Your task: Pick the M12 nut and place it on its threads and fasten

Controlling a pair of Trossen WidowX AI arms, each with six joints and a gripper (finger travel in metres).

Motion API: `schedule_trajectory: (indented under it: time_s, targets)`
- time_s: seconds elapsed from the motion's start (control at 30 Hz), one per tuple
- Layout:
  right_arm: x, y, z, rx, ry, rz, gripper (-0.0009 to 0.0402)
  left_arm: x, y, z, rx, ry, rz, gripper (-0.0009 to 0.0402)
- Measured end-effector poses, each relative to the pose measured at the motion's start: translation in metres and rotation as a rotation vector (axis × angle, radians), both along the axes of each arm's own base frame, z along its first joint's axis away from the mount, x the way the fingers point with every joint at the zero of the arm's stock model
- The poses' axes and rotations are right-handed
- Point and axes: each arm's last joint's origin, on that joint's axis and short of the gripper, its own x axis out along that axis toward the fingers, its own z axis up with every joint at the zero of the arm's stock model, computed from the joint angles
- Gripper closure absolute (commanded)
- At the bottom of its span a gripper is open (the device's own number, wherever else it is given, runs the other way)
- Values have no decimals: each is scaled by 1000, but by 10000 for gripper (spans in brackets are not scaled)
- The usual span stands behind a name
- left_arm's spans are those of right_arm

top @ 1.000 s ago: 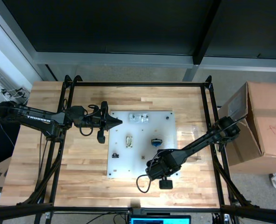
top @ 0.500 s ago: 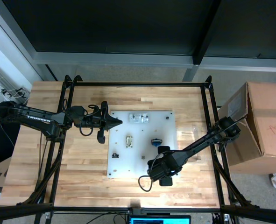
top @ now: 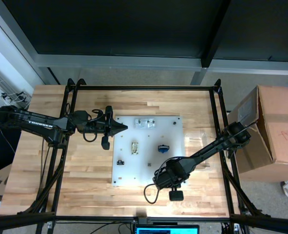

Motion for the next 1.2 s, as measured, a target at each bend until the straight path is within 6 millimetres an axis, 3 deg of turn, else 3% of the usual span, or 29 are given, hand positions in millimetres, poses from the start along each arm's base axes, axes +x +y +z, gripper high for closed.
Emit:
schedule_trajectory:
  time_s: [0.23,0.53,0.73,1.2]
  targets:
    - [1,-7,1,-202,-92,-53,393,0,0,0,0,0,0,393]
    - [5,-4,0,-172,-128,-95,393,0,0,0,0,0,0,393]
    - [5,4,-2,56,-29,-28,393,0,0,0,0,0,0,393]
    - [3,-5,-1,-169,-103,-80,393,0,0,-3,0,26,0,393]
